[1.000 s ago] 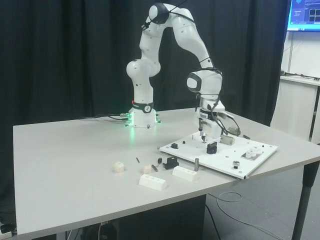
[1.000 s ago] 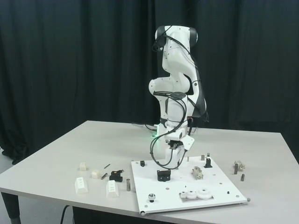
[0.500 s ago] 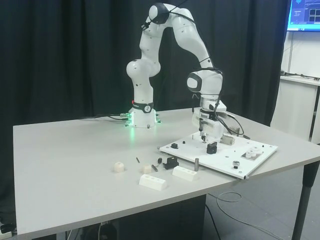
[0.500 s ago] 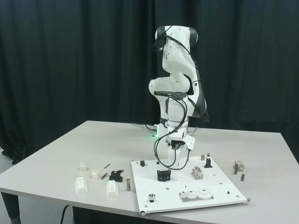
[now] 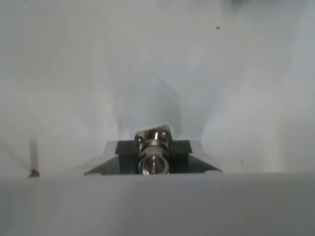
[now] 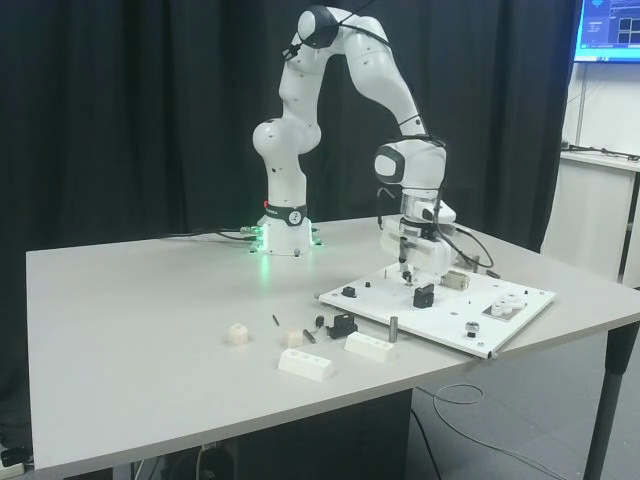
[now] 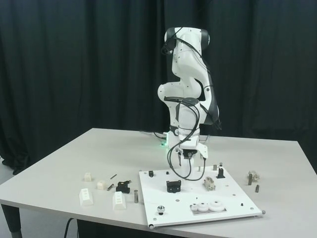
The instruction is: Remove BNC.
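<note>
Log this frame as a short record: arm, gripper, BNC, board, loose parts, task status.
arm: white Franka arm bent over the white board
gripper: gripper above the board, clear of its surface
BNC: BNC connector between the fingertips in the wrist view, a black part behind it
board: lies on the grey table; holds a black block and two white gears
loose parts: white blocks beside the board
task status: whether the BNC is free of its mount cannot be told

The BNC (image 5: pixel 153 153) is a small metal connector with a round barrel. It is seated in a black mount (image 5: pixel 183 156) on the white board (image 5: pixel 157 73).
</note>
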You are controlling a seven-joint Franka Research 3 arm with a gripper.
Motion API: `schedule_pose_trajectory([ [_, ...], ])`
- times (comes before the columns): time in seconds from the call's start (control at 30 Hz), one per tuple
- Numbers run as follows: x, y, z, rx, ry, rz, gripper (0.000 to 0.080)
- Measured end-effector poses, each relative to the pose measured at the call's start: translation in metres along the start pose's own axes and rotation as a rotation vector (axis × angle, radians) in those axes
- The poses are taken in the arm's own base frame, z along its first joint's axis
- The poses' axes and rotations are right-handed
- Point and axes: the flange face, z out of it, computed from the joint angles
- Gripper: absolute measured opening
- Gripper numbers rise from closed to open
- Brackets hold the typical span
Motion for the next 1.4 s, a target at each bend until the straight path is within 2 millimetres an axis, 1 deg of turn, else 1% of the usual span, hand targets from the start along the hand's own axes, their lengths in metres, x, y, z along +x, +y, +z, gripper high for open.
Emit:
schedule_pose_trajectory([
  [0.93,0.0004,-0.0004,0.0,-0.004,-0.006,-0.409,0.0121],
  [1.4,0.0012,-0.0012,-0.0001,-0.008,-0.012,-0.551,0.0121],
])
